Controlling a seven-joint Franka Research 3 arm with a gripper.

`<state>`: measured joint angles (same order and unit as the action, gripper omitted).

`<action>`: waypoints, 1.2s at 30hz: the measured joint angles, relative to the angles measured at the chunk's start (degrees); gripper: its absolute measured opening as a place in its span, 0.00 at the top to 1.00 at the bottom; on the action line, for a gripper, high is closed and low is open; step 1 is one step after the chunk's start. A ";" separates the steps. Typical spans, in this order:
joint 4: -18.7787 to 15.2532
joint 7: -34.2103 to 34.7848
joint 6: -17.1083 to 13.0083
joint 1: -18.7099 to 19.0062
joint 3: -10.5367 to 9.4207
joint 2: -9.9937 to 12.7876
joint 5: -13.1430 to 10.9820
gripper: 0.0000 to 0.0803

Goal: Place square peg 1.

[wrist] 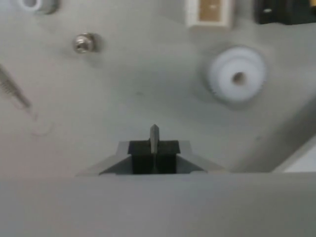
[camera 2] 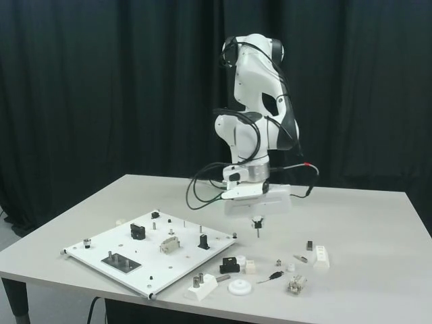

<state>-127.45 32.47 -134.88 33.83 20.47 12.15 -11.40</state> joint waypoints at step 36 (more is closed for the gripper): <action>-5.88 8.41 -9.47 5.82 -1.51 0.02 0.04 0.97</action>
<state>-133.33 40.87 -144.35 39.65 18.96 12.17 -11.35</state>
